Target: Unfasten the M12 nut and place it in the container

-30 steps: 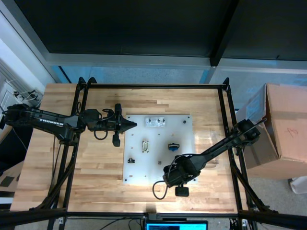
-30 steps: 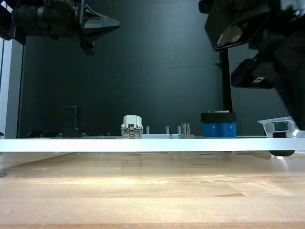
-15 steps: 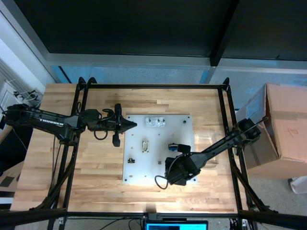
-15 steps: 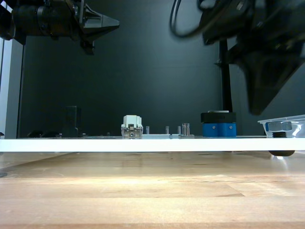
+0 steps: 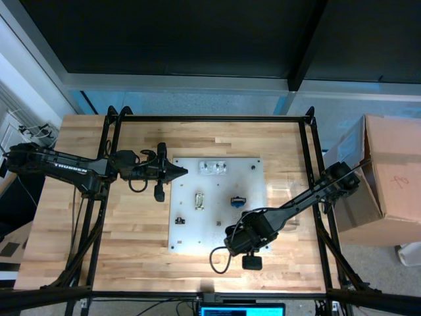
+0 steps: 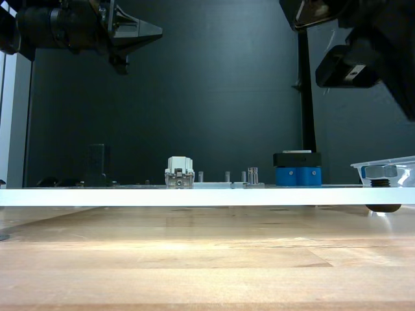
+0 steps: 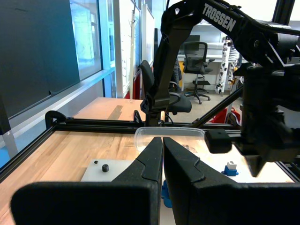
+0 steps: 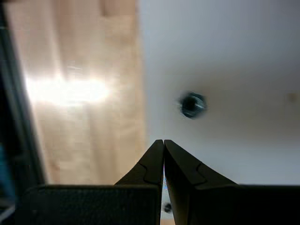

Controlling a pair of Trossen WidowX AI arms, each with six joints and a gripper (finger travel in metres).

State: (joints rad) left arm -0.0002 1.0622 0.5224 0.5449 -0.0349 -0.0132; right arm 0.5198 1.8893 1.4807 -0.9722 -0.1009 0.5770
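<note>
right gripper [image 8: 163, 140]: fingers [image 8: 151, 161] pressed tip to tip, nothing between them. it points straight down at the white board [image 8: 225, 56], right by the edge where board meets the wooden table [image 8: 79, 56]. below and just off the tips sits the m12 nut [image 8: 192, 105], small and silver, lying on the board and clear of the gripper. the low view has the nut on its stud [image 6: 382, 183], a few black ribs showing beneath it, and the right arm's dark bulk hanging well above it. behind the nut in that view is the clear container [image 6: 407, 170]; the nut stands in front of it, not inside.

over to the left gripper [image 7: 162, 138]: fingers closed flat against each other, holding nothing. it's held high over the board's far left edge, pointing level across the table toward the right arm.

further out on the board: a white connector [image 6: 179, 173] near the middle and a blue block [image 6: 297, 176] with a black top to its right. a cardboard box [image 5: 391, 178] stands off the table's right side.
</note>
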